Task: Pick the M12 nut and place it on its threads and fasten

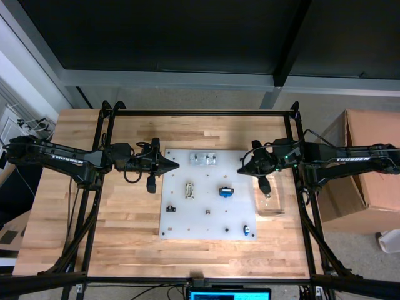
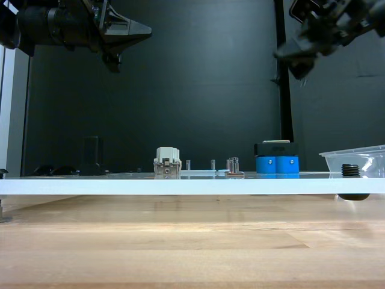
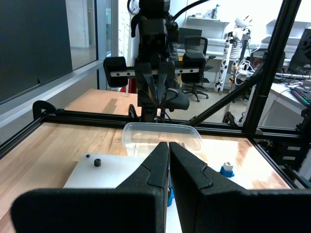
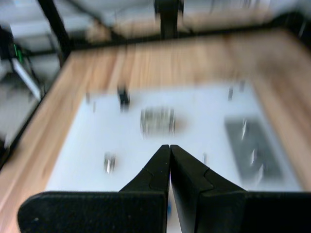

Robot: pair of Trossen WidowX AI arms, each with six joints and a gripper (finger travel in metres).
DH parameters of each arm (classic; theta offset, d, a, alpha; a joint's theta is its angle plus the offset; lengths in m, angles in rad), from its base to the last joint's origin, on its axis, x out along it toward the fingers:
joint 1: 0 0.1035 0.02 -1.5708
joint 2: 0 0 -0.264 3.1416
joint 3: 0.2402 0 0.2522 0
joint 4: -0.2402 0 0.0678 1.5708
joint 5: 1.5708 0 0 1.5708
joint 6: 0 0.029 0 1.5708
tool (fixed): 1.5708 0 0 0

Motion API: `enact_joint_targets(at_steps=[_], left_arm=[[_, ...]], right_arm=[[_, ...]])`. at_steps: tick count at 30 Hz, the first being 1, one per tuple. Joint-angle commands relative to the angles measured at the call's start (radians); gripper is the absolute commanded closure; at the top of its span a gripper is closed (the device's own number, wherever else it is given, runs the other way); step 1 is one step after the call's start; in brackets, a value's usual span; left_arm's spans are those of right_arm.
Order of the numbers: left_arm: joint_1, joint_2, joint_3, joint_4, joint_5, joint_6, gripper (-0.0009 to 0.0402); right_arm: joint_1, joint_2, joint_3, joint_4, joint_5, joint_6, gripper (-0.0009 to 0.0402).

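Note:
The black ribbed stud (image 2: 351, 170) stands bare on the white board (image 1: 187, 215), its ribs showing and no nut on it. A small silver glint, seemingly the M12 nut (image 1: 267, 195), lies free in the clear tray (image 1: 275, 211) beside the board's right edge. My left gripper (image 1: 177, 165) hangs high over the board's far left edge, shut with nothing in it; its fingertips (image 3: 163, 150) meet. My right gripper (image 1: 240, 170) hovers high over the board's far right part, left of the tray, also shut and holding nothing, fingertips (image 4: 164, 153) together.
On the board stand a blue block (image 1: 225, 191), a grey connector (image 1: 189, 190), a silver plate (image 1: 203, 159), a small blue-white part (image 1: 248, 230) and a black post (image 3: 97, 162). A black frame (image 1: 200, 113) rings the table. A cardboard box (image 1: 369, 162) sits at the right.

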Motion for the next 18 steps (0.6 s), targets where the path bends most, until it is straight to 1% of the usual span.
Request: enact_joint_targets(at_steps=[1, 4, 8, 18], left_arm=[[0.0, 0.0, 0.0, 0.0, 0.0, 0.0, 0.0393], [0.0, 0.0, 0.0, 0.0, 0.0, 0.0, 0.0393], [0.0, 0.0, 0.0, 0.0, 0.0, 0.0, 0.0393], [0.0, 0.0, 0.0, 0.0, 0.0, 0.0, 0.0393]], right_arm=[[0.002, 0.001, 0.058, -0.185, -0.018, 0.0, 0.0393], [0.005, 0.002, 0.108, -0.332, -0.018, -0.007, 0.0393], [0.008, 0.002, 0.161, -0.498, -0.017, -0.061, 0.0393], [0.029, 0.04, 0.267, -0.912, -0.005, -0.292, 0.0393]])
